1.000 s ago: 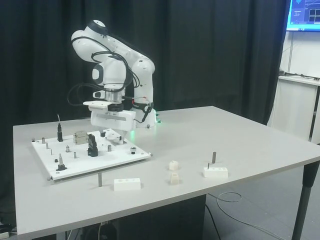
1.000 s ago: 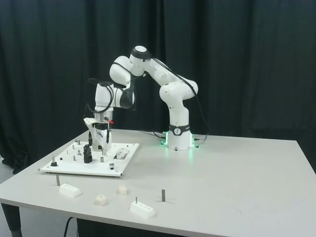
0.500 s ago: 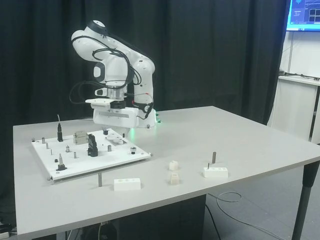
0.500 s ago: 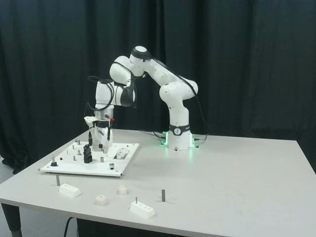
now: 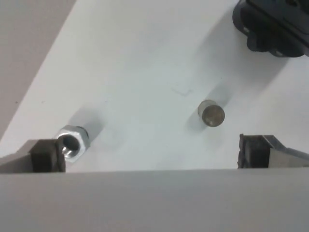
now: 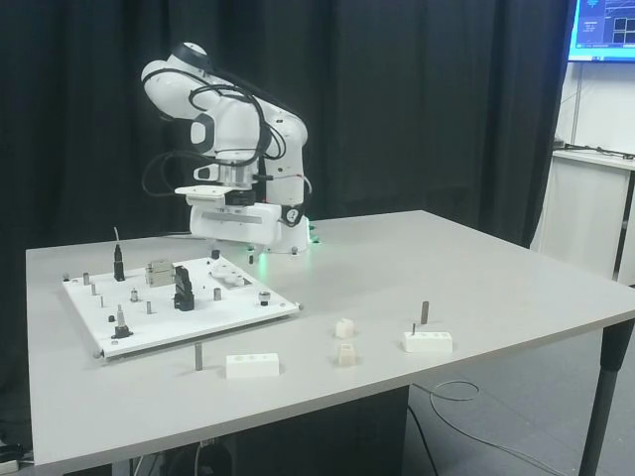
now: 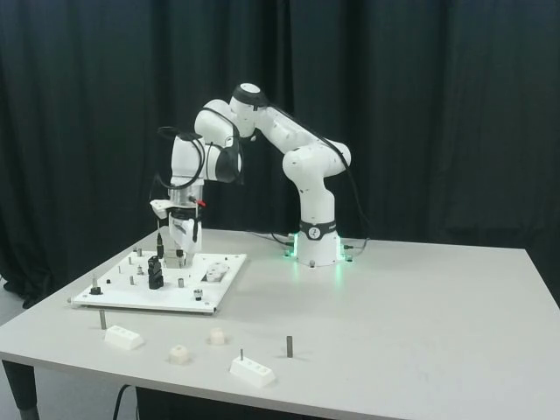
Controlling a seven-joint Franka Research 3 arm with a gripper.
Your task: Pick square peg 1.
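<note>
gripper (image 5: 145, 154) open wide, empty, above white board (image 5: 145, 58) | between fingers: grey peg (image 5: 211, 113) | hex nut (image 5: 73, 141) near board edge | black part (image 5: 273, 24) beside

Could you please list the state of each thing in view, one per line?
claw: open, empty, raised above the board.
board: flat on the table.
round pin: upright on the board, between the fingertips' span but untouched.
nut: standing on the board, near one fingertip.
black part: upright on the board.
two small blocks: on the table, off the board.
</note>
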